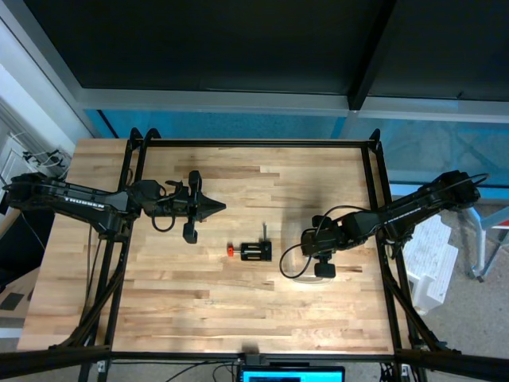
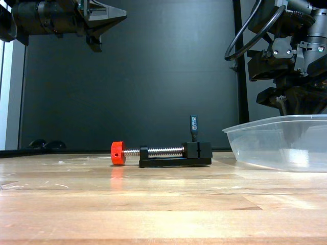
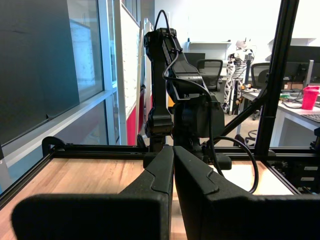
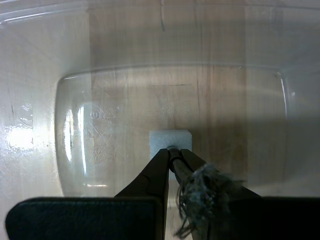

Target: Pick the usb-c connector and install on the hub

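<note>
My right gripper [image 4: 172, 151] hangs over a clear plastic tray [image 2: 265, 148], fingers pointing down and shut on a thin dark piece that I take for the usb-c connector [image 4: 170, 139]; its pale square end shows just past the tips. Frayed fibres cling to one finger. In the low view the right gripper [image 2: 296, 108] stands at the tray's rim. The hub [image 2: 193, 125] stands upright as a small black piece, clamped in a black vise [image 1: 256, 251] at mid-table. My left gripper [image 1: 216, 207] is shut and holds nothing, high above the table's left half, pointing right.
The vise has a red knob [image 2: 117, 153] on its screw, pointing left. The tray [image 1: 296, 274] lies just right of the vise. A black frame [image 1: 374, 167] borders the table. Bare wood stretches along the near edge.
</note>
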### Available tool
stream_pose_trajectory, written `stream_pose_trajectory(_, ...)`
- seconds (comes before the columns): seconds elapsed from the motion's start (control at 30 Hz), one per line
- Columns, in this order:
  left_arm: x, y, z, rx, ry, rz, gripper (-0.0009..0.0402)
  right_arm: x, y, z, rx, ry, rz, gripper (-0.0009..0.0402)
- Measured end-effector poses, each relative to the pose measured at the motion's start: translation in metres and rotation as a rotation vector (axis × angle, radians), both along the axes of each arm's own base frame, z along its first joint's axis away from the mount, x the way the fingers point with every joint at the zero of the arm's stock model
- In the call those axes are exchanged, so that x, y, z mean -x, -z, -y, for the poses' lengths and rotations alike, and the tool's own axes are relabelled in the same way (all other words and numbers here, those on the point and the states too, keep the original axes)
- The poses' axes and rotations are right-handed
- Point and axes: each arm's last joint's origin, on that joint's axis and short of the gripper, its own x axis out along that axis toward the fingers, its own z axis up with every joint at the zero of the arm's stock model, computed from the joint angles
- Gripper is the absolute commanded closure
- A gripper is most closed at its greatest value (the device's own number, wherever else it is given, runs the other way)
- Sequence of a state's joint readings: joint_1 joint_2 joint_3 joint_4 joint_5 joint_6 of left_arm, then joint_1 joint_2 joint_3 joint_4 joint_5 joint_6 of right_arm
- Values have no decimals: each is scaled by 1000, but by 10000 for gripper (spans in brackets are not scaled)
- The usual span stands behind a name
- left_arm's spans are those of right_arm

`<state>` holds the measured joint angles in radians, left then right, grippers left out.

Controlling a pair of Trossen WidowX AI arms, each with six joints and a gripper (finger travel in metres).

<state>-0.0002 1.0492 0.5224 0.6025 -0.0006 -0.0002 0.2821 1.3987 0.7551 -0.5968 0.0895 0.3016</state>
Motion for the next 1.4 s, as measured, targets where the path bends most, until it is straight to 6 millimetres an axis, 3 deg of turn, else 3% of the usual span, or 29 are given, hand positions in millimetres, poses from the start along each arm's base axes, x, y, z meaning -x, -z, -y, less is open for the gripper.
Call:
stream_pose_trajectory(0.9, 0, 0, 0, 0, 0, 0, 393, 2, -6, 0, -4, -12, 17, 393)
stream_pose_trajectory(1.4, 0, 0, 0, 0, 0, 0, 393, 15, -28, 4, -4, -32, 42, 393)
